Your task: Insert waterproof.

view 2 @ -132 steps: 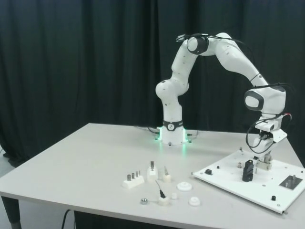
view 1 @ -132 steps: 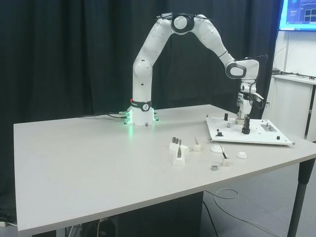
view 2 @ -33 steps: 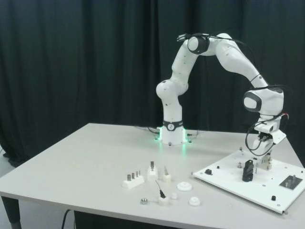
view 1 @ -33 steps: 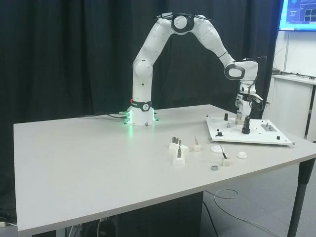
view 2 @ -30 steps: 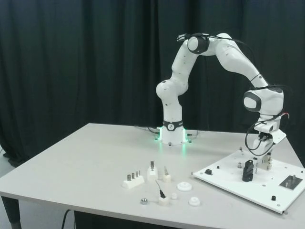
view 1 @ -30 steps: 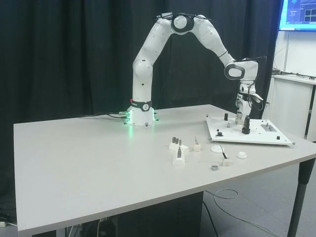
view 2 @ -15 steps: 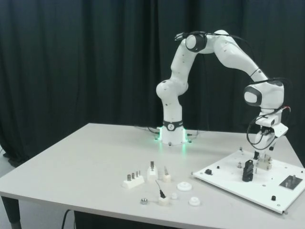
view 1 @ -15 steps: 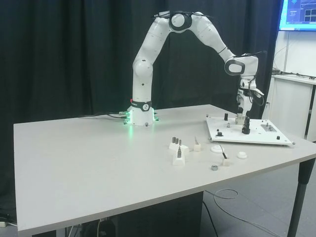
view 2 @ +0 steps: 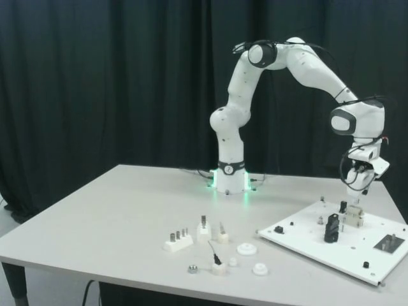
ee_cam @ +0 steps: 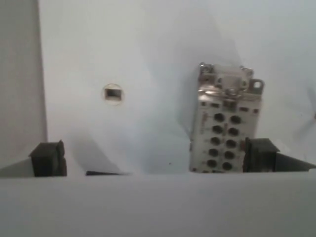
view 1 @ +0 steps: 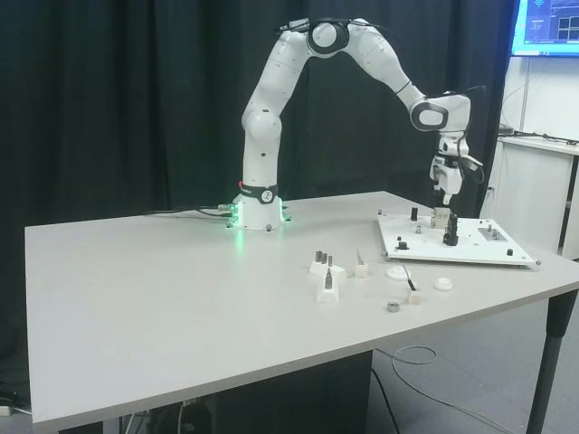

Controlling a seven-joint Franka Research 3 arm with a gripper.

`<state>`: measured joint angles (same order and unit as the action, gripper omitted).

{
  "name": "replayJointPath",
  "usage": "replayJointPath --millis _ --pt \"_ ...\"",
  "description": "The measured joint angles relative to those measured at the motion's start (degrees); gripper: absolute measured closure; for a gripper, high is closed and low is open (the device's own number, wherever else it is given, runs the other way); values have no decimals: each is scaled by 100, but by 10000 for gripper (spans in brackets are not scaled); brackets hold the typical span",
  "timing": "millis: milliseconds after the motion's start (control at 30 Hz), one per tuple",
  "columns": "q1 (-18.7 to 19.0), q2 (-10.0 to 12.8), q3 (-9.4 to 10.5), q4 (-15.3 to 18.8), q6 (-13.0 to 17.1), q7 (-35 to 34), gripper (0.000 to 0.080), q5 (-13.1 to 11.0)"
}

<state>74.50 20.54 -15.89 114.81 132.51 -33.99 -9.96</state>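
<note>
Up goes the gripper, lifted clear of the white board it was pressed down on moments ago. Its fingers are spread and empty. Below sits the waterproof connector, left seated on the board: insertion looks done.

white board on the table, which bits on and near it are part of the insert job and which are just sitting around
Part of the job:
- waterproof connector, standing on the white board
- end effector, hanging above the connector, apart from it

Just lying about:
- black block beside the connector
- small white holders with metal pegs on the grey table
- white discs
- metal nut
</note>
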Motion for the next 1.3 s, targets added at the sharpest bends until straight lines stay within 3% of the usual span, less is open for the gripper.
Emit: replayJointPath --millis 233,767,1300 --pt "356 -1 -232 5 -8 -194 3 169" --pt "1037 15 -1004 103 -18 -247 3 187" --pt "1194 31 -1093 185 -7 -247 3 159"
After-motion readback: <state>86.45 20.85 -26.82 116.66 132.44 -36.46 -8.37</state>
